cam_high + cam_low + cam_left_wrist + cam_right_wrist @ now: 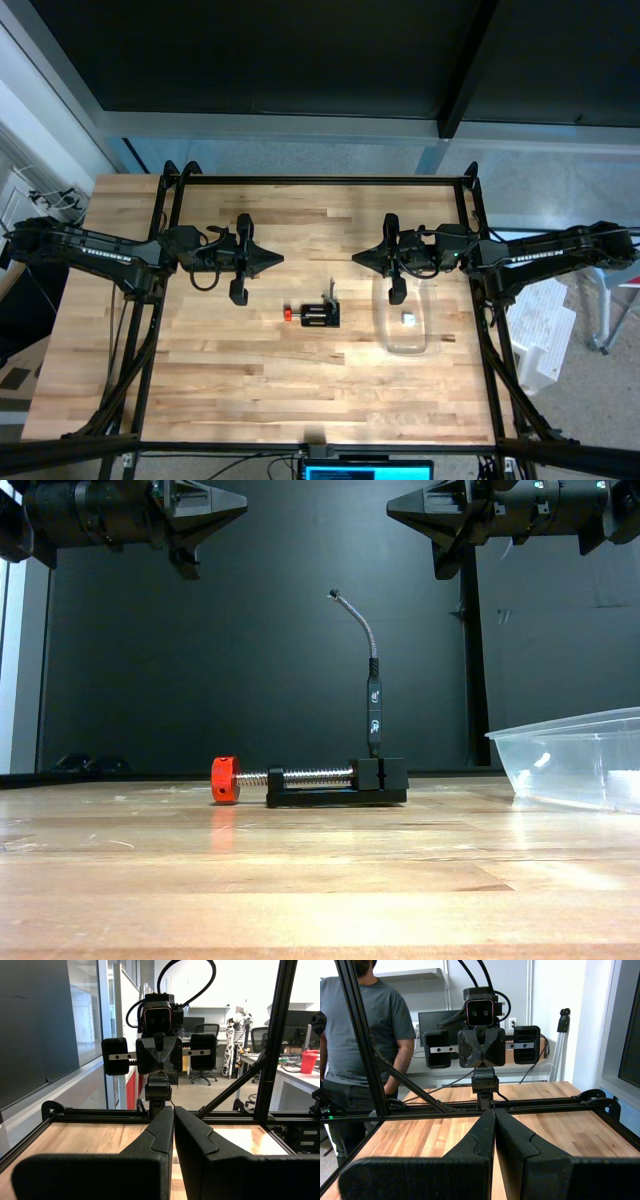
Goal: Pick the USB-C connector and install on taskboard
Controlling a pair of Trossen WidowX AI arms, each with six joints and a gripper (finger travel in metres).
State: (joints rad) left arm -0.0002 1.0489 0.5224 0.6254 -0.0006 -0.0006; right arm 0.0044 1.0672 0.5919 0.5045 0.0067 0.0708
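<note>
The taskboard is a small black block with an orange-red knob and lies mid-table. From its right end rises a thin dark plug with a curved grey braided tail, which looks like the USB-C connector; it also shows from above. No gripper touches it. My left gripper hovers high, left of the board, pointing right, shut and empty. My right gripper hovers high, right of the board, pointing left, also shut and empty.
A clear plastic tray with a small white square piece lies right of the taskboard, partly under the right arm. A black frame runs around the table. A person stands beyond the table in the right wrist view.
</note>
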